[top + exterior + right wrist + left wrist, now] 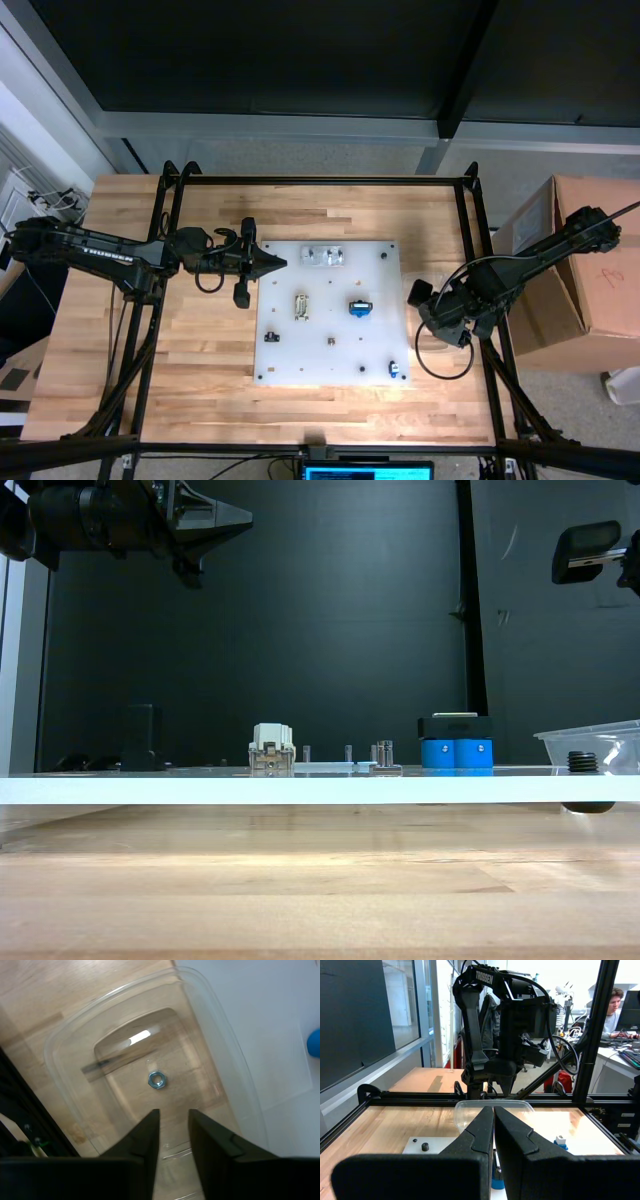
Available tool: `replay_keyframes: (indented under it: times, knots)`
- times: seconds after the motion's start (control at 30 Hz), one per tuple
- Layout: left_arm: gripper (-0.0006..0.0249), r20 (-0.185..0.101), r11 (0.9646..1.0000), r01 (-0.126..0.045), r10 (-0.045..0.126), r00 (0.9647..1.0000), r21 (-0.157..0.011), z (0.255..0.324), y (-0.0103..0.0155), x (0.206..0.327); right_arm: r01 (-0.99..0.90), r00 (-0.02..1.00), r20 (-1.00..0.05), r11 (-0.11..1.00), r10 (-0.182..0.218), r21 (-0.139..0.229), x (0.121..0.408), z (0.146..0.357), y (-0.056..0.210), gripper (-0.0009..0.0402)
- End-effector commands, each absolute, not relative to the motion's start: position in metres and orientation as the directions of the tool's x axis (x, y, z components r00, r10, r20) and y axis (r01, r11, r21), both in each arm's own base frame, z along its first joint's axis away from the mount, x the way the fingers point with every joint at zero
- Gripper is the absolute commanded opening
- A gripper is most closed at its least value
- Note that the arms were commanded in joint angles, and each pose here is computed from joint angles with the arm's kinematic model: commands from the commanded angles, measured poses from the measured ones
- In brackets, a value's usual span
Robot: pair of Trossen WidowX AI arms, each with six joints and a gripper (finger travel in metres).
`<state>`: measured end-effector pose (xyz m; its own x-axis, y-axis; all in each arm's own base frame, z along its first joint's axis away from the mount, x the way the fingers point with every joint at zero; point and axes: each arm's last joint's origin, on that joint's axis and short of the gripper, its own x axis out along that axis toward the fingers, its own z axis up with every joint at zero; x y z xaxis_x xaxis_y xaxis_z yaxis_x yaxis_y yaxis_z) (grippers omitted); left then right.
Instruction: Pick the M12 nut and place it on its threads and fasten
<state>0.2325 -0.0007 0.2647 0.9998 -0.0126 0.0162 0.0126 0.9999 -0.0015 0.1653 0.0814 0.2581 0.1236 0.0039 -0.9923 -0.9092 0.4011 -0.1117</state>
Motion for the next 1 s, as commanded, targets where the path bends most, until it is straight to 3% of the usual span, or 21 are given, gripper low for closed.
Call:
replay_keyframes:
  times: [0.03, 0.2, 0.4, 0.6, 0.73, 1.0]
  knots:
    - [0.0000, 0.017, 0.9999, 0.012, -0.012, 0.9998, -0.002, 0.2648, -0.0006, 0.233, -0.926, 0.113, -0.994, 0.362, -0.002, -0.106, 0.167, 0.255, 0.083, 0.0136]
    - [0.0000, 0.017, 0.9999, 0.012, -0.012, 0.9998, -0.002, 0.2648, -0.0006, 0.233, -0.949, 0.071, -0.997, 0.305, -0.023, -0.075, 0.174, 0.247, 0.087, 0.0198]
    - [0.0000, 0.017, 0.9999, 0.012, -0.012, 0.9998, -0.002, 0.2648, -0.0006, 0.233, -0.949, 0.087, -0.996, 0.302, -0.013, -0.087, 0.179, 0.230, 0.090, 0.0236]
    - [0.0000, 0.017, 0.9999, 0.012, -0.012, 0.9998, -0.002, 0.2648, -0.0006, 0.233, -0.953, 0.039, -0.999, 0.301, -0.038, -0.049, 0.177, 0.207, 0.089, 0.0235]
    - [0.0000, 0.017, 0.9999, 0.012, -0.012, 0.9998, -0.002, 0.2648, -0.0006, 0.233, -0.946, 0.054, -0.998, 0.318, -0.030, -0.061, 0.179, 0.197, 0.088, 0.0228]
    - [0.0000, 0.017, 0.9999, 0.013, -0.013, 0.9998, -0.002, 0.2648, -0.0007, 0.233, -0.835, 0.050, -0.998, 0.547, -0.032, -0.059, 0.178, 0.180, 0.082, 0.0215]
